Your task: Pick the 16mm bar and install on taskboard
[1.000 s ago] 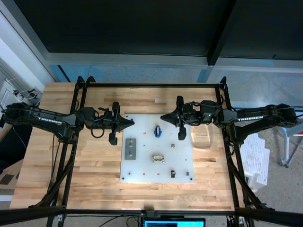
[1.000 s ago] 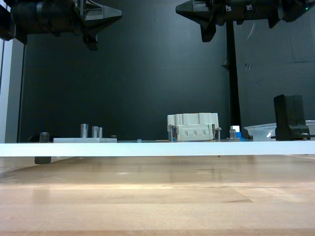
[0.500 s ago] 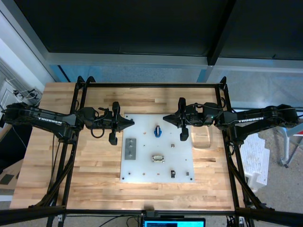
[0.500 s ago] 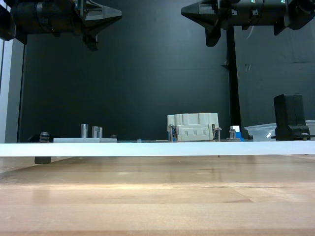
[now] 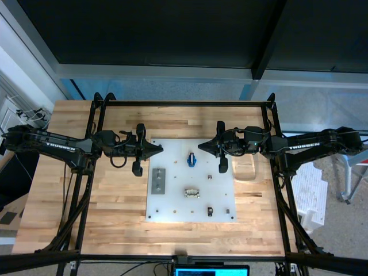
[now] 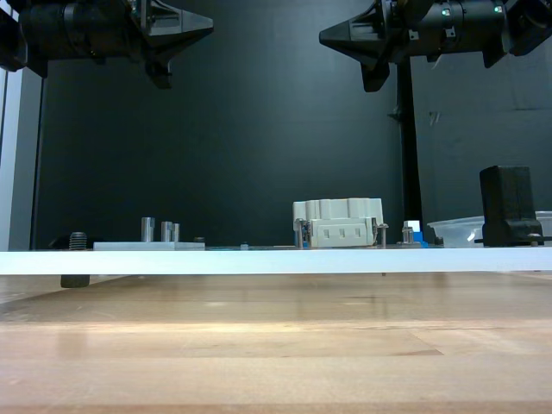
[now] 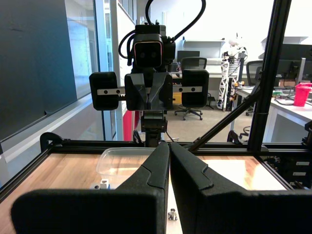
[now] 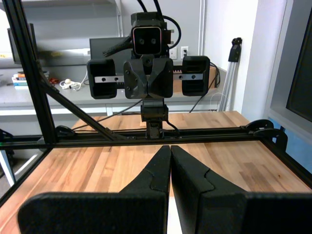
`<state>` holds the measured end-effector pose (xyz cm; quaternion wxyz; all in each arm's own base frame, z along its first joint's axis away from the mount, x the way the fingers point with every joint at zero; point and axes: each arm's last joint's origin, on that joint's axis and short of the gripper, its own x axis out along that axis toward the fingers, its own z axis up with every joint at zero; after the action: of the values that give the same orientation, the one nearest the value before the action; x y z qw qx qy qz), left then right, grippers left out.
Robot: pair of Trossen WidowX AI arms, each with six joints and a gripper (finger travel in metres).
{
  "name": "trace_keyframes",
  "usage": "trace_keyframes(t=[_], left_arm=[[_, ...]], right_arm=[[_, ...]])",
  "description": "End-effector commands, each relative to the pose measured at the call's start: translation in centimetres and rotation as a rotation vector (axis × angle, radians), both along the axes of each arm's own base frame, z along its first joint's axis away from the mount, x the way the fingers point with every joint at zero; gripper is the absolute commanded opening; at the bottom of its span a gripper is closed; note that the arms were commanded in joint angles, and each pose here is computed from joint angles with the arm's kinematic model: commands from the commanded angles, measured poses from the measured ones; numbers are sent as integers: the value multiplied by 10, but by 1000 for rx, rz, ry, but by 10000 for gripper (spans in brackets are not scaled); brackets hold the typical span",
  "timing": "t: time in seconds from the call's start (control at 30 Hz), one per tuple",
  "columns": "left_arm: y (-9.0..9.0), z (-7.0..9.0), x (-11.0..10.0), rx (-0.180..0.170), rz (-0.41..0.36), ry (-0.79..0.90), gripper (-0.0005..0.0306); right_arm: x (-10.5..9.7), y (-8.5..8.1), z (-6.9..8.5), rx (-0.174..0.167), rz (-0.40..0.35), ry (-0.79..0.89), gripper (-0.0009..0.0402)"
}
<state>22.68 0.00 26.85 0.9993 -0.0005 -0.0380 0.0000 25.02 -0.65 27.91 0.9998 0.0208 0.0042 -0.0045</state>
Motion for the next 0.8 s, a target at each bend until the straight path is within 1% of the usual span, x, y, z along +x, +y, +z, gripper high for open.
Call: trace_keyframes(t=[0.03,0.23,0.8], left_arm=[[0,0,0,0,0,-1,0],[0,0,0,0,0,-1,0],[0,0,0,0,0,-1,0]], right_arm=[[0,0,0,-2,0,0,0],[0,0,2,-4,2,-22,0],[0,0,2,-6,2,-20,0]])
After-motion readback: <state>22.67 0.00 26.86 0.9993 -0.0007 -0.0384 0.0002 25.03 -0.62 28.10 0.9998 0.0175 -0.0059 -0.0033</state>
